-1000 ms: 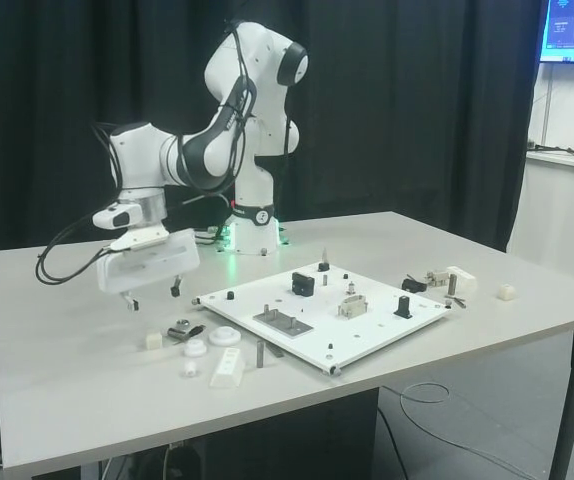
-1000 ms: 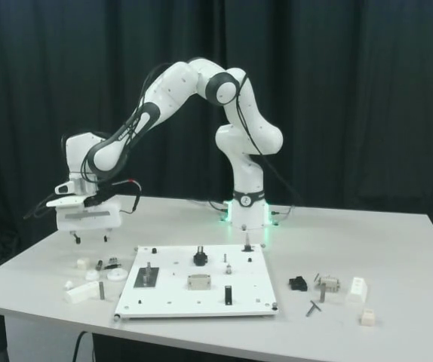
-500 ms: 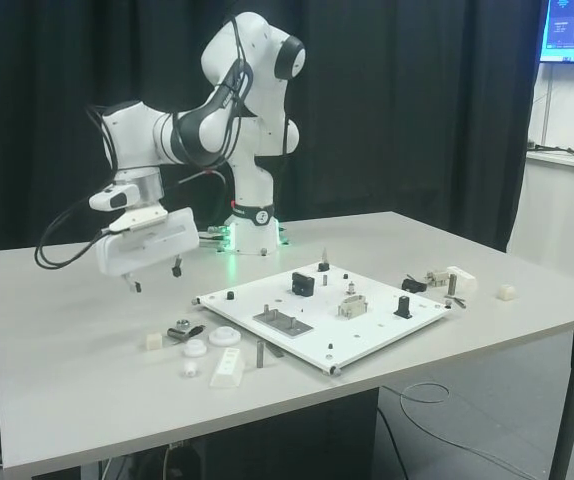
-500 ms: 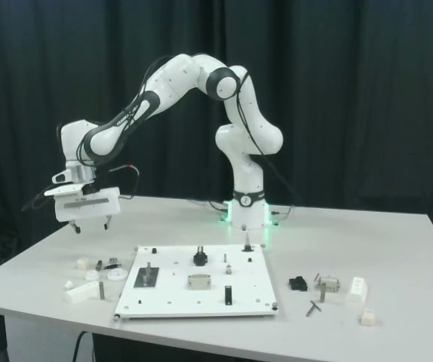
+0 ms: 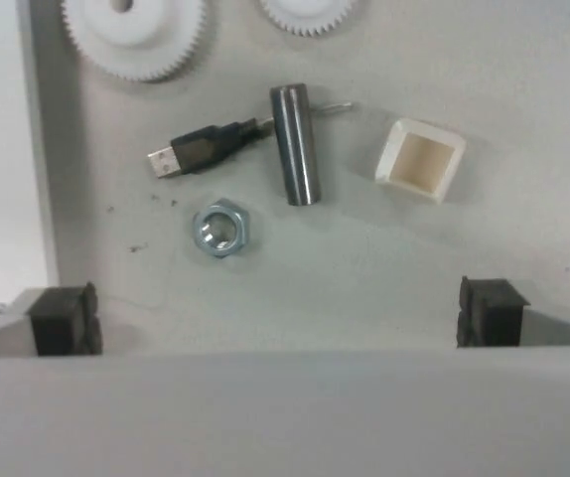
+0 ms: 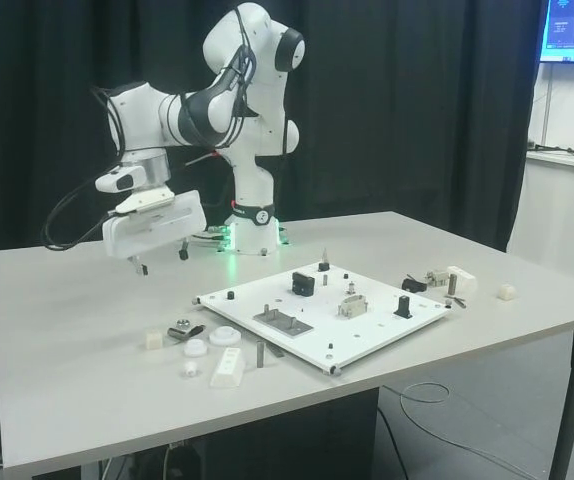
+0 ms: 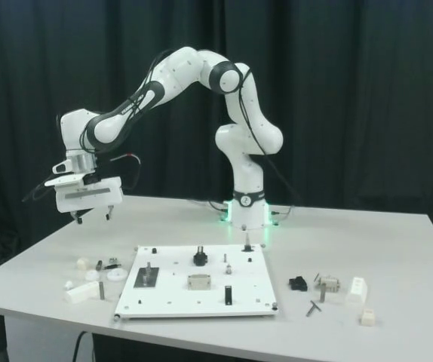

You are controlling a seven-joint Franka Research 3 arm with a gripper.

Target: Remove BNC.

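Claw (image 6: 161, 261) hangs wide, empty, high above loose parts at counter (image 6: 57, 330) edge: USB plug (image 5: 198, 151), nut (image 5: 222, 228), pin (image 5: 295, 144). BNC likely among fittings on white board (image 6: 387, 325), at 3 o'clock from claw, well apart; exact one cannot be told. No reach begun.

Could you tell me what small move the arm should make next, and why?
Probably carry the gripper across toward the white board. It hangs open and empty, high above the loose parts beside the board: the wrist view shows only a nut, a USB plug and a pin below it, while the connectors stand on the board.
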